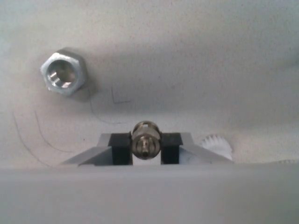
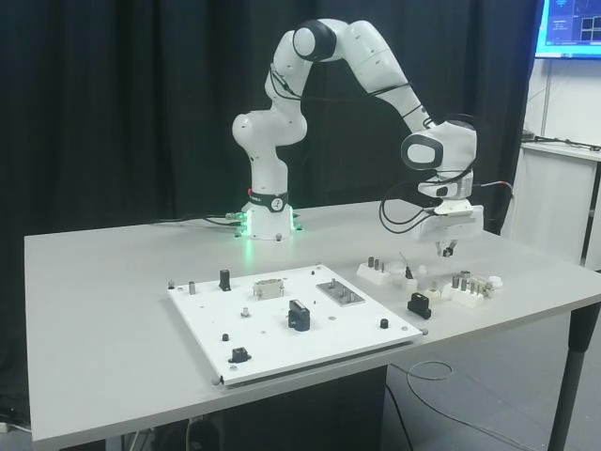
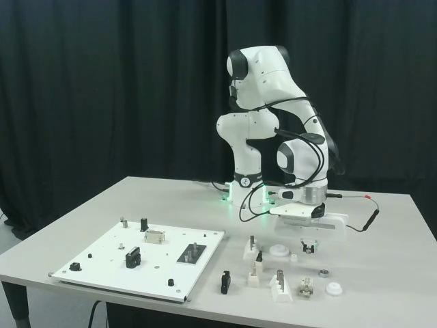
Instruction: Insert BNC.
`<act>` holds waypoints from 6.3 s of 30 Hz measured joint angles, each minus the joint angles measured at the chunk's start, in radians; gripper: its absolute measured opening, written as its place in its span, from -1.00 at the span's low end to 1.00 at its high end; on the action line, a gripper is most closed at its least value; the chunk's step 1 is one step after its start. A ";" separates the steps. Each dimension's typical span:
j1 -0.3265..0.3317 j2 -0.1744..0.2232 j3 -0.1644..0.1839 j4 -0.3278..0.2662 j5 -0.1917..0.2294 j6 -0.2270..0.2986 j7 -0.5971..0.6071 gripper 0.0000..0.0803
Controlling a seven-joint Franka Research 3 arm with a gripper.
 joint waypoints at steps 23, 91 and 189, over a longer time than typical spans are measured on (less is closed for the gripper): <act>0.000 0.000 0.000 0.000 0.000 0.000 0.000 -0.69; 0.003 -0.002 0.000 0.001 0.000 0.000 0.000 -0.69; -0.443 -0.191 -0.157 0.008 -0.203 -0.174 -0.282 -0.69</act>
